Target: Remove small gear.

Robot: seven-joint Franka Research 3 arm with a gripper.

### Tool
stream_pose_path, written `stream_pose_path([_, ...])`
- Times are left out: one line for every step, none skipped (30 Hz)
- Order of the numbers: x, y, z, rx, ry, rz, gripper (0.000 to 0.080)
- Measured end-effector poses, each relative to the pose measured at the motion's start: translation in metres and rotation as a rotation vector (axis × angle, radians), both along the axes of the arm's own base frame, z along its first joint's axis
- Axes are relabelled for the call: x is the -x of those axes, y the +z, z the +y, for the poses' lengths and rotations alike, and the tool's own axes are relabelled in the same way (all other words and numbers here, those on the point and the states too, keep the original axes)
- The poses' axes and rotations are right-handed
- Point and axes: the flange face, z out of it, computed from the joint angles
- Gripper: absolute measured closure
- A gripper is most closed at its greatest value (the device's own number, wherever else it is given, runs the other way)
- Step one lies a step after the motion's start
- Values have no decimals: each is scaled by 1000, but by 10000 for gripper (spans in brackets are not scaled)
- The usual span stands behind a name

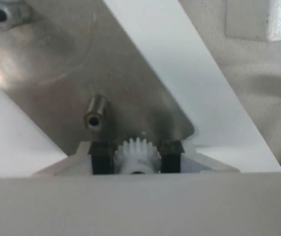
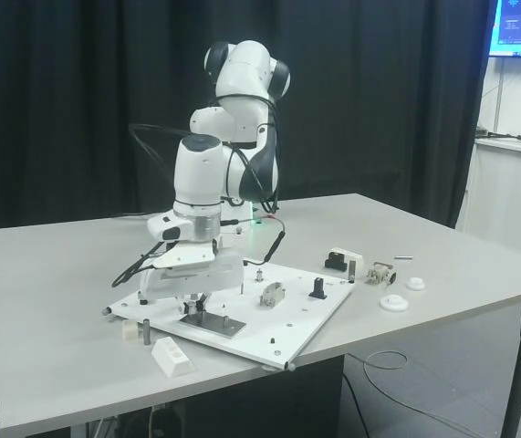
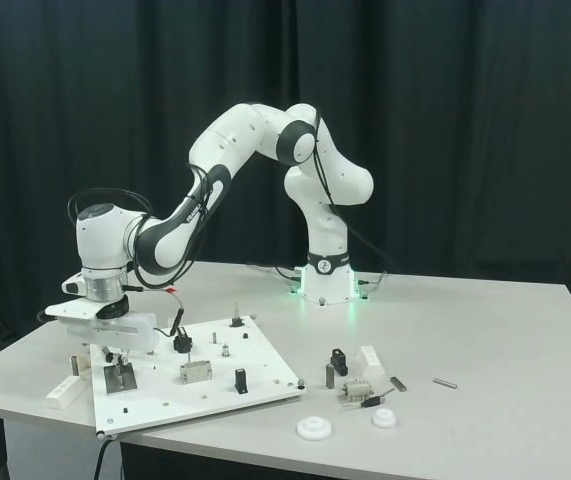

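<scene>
While low over the plate [image 1: 56, 64], pinches the gear [image 1: 137, 150] with the hand [image 1: 136, 158]: black fingertips [image 1: 100, 158] drawn in to a narrow gap, one set against the teeth on each side. Grips across the toothed rim, probably because that gives the two pads a firm seat and leaves the bore free to slide upward. Places the gear at one corner of the plate, just beside a bare peg [image 1: 95, 114] standing upright on the plate. Cannot tell whether the gear sits on a shaft of its own or hangs just clear of the plate. Points the wrist straight down at the plate, seemingly so that a pull runs along the shaft and not across it. Shows a second peg [image 1: 1, 15] at the plate's opposite end. Rests the plate on a white board [image 2: 287, 310] on the table [image 2: 59, 274], with loose parts lying well apart from the plate. Calls next for a plain vertical lift; risks jamming if tilted.
</scene>
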Motion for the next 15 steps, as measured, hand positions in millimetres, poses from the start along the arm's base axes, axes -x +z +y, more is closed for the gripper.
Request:
stream_pose_path([0, 0, 0, 0, 0, 0, 604])
stream_pose_path([0, 0, 0, 0, 0, -1, 604])
stream_pose_path([0, 1, 0, 0, 2, -1, 604])
stream_pose_path([0, 1, 0, 1, 3, 0, 604])
stream_pose_path([0, 2, 0, 1, 4, 0, 604])
stream_pose_path([0, 2, 0, 1, 5, 1, 604])
stream_pose_path([0, 3, 0, 1, 7, 2, 604])
stream_pose_path([-1, 4, 0, 0, 9, 3, 604])
stream_pose_path([-1, 5, 0, 0, 13, 5, 604])
stream_pose_path([-1, 6, 0, 0, 19, 6, 604])
stream_pose_path([-1, 7, 0, 0, 25, 7, 604])
stream_pose_path([-1, 8, 0, 0, 31, 8, 604])
stream_pose_path([-1, 9, 0, 0, 36, 10, 604])
stream_pose_path([-1, 10, 0, 0, 39, 11, 604])
stream_pose_path([-2, 12, 0, 2, 42, 12, 604])
